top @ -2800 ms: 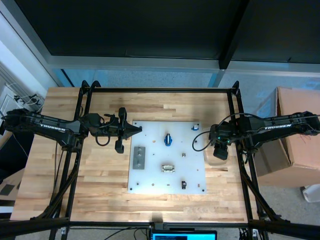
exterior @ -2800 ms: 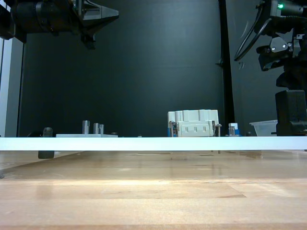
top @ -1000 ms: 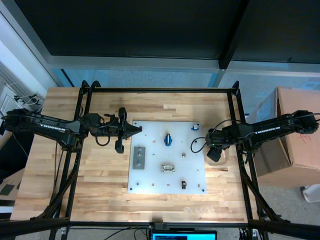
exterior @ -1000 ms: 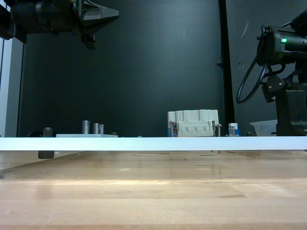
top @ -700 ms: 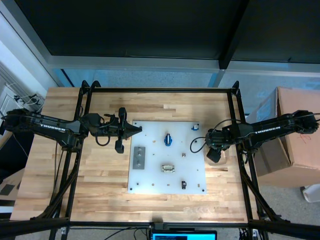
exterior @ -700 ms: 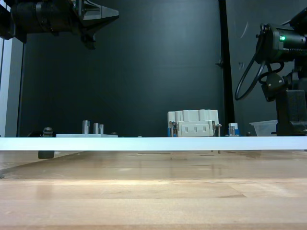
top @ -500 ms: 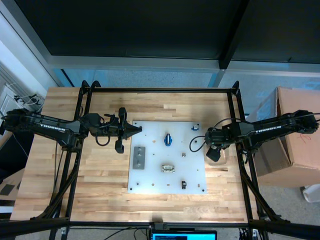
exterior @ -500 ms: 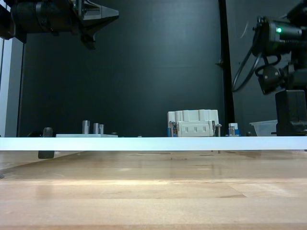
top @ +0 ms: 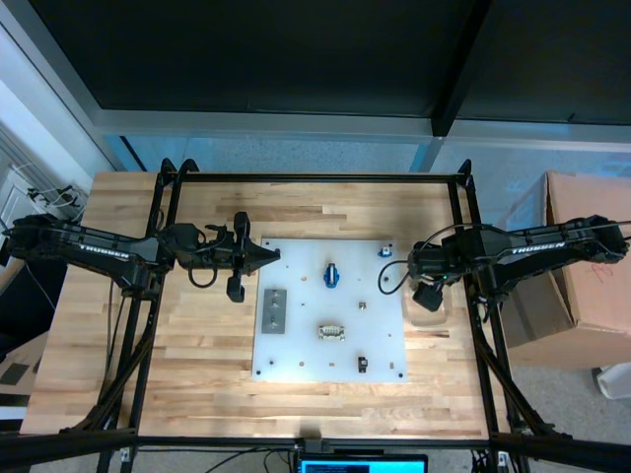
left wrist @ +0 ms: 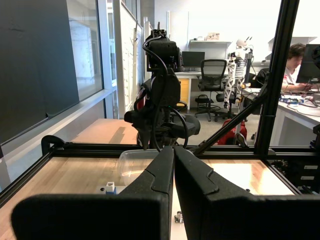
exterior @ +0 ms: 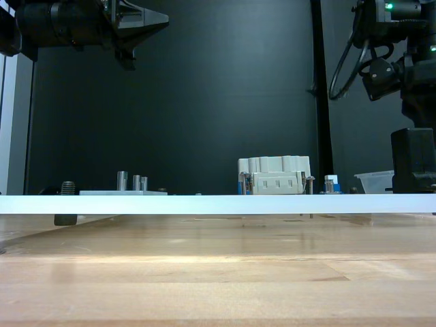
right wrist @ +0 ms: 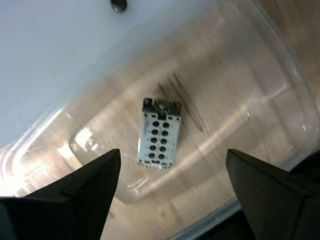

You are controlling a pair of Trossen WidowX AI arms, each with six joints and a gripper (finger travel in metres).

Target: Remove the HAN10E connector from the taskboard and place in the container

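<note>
The right gripper [top: 427, 295] hung at centre right of the high view, pointing down, fingers wide apart over the container [right wrist: 270, 60], where the HAN10E connector [right wrist: 160, 134] lay free. The left gripper [top: 264, 253], fingers together, reached level over the taskboard's [top: 296, 345] upper-left corner.

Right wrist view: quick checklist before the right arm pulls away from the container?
1. Connector in the container: ok. It lies free and flat on the floor, holes up.
2. Right gripper open: ok. Its fingers are wide apart and touch nothing.
3. Right gripper clear of the container rim: ok. The low view shows it raised above the container.
4. Left gripper out of the way: ok. It is shut and raised over the far left edge of the board.
5. Seat on the board emptied: cannot tell. A pale housing stands on the board.
</note>
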